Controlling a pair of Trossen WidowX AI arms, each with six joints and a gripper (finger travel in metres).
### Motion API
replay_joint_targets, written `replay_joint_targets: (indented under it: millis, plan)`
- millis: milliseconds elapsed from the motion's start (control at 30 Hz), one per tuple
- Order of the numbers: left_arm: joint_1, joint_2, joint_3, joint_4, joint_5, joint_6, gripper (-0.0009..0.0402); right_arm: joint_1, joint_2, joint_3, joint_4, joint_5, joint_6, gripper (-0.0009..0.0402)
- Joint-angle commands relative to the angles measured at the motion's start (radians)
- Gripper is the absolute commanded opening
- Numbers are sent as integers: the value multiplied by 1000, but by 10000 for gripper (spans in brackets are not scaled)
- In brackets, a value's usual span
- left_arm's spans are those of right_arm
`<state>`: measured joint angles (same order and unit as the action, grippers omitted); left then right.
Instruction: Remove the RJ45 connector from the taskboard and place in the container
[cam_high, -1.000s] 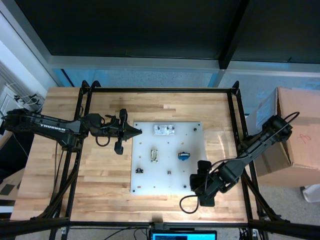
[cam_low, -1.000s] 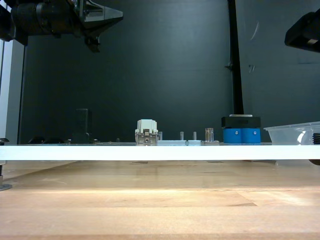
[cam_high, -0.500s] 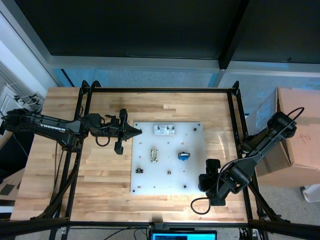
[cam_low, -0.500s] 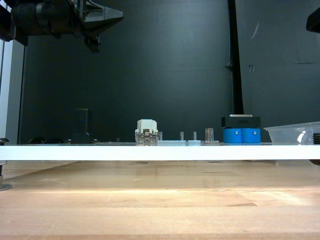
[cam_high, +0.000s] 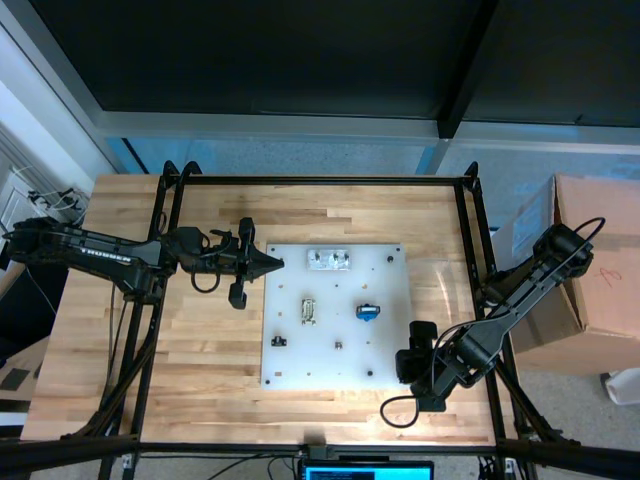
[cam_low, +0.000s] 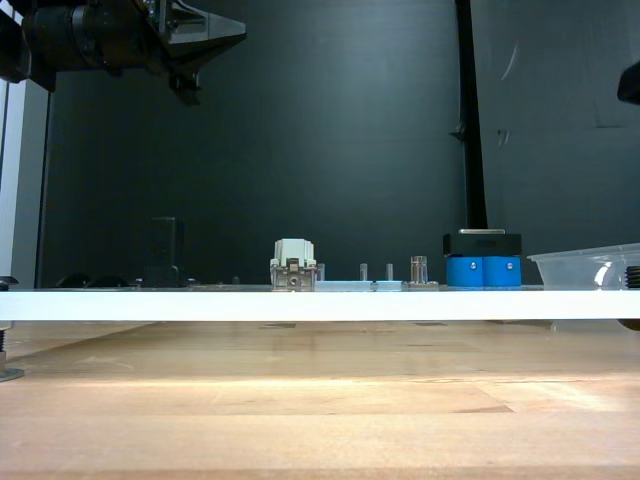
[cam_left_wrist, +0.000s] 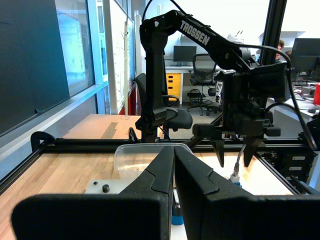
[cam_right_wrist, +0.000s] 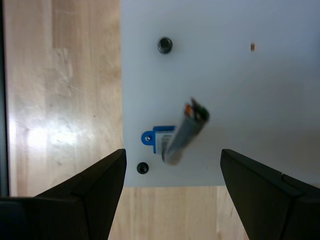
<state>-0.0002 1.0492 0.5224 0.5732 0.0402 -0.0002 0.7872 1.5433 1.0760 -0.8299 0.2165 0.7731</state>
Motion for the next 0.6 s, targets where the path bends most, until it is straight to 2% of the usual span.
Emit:
replay_joint_targets:
  millis: [33, 167, 600]
  plan:
    - [0, 0, 0, 0, 0, 0, 0, 1, 2, -19, 35, 1, 5, 263]
    - [0, 0, 0, 0, 0, 0, 0, 2, 6, -21, 38, 16, 5, 255]
    - [0, 0, 0, 0, 0, 0, 0, 3, 17, -34, 63, 27, -4, 162]
